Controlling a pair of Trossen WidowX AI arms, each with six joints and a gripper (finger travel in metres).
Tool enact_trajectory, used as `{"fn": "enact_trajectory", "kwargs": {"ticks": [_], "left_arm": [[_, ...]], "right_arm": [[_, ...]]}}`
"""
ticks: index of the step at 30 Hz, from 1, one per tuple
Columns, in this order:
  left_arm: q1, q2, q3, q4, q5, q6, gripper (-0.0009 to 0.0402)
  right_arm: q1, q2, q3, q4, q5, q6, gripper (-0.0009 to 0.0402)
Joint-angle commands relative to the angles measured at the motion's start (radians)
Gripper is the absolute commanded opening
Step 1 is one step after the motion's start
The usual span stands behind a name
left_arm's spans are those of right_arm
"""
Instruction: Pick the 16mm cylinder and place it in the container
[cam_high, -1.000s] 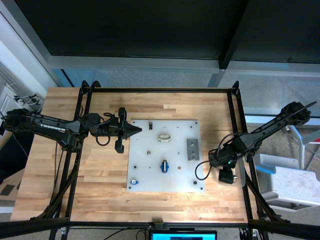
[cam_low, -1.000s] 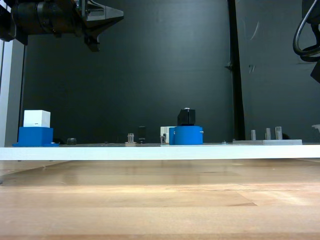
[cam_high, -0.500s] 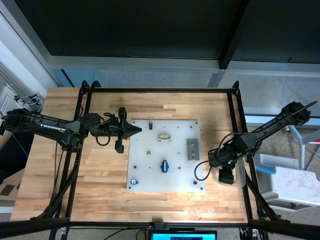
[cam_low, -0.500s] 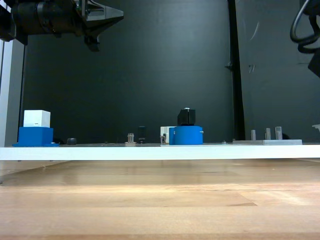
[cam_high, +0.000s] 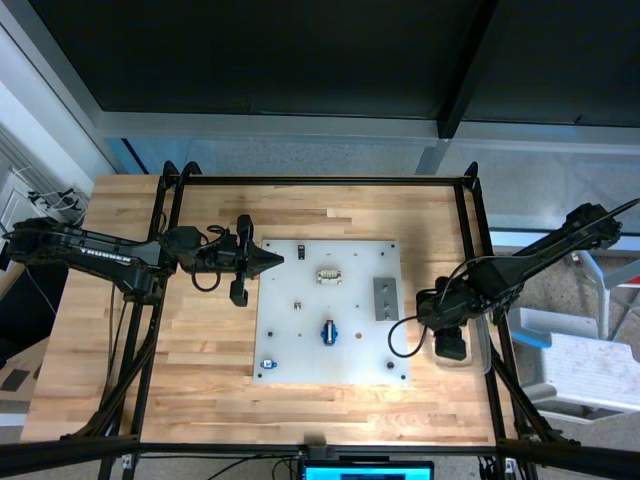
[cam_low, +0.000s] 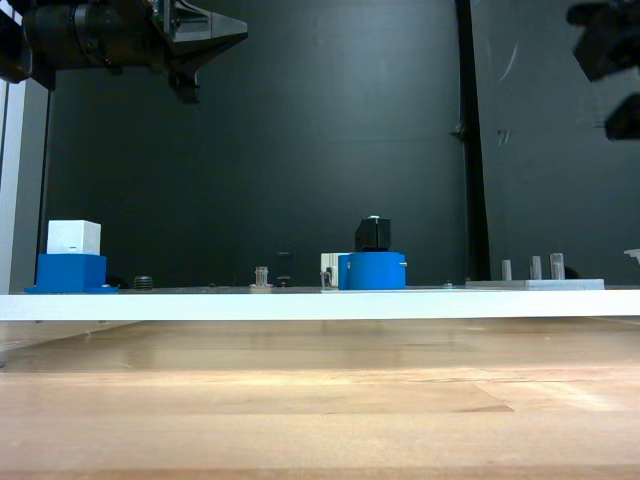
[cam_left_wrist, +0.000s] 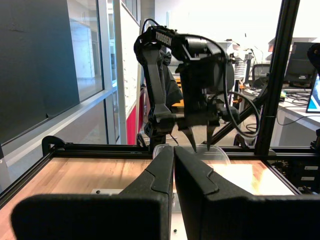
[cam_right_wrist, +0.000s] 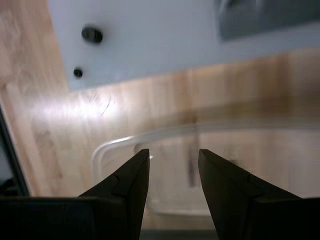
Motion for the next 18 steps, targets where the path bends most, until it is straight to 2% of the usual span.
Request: {"fn": "enact_trajectory", "kwargs": {"ticks": [1,4,9,18], "left_arm": [[0.0,0.0,0.0,0.0,0.0,0.0,0.0],[0.0,0.0,0.0,0.0,0.0,0.0,0.0],[0.0,0.0,0.0,0.0,0.0,0.0,0.0],[0.0,0.0,0.0,0.0,0.0,0.0,0.0]], "right_arm": [[0.0,0.0,0.032,-0.041,0.006,-0.006,0.0131],[0.0,0.0,0.049,-0.07,0.015,-0.005,0.0125],[0.0,0.001,0.057,-0.071,0.082,-0.001,0.0111],[0.0,0.003,0.065,-0.072,0.084,-0.02,0.0073]]}}
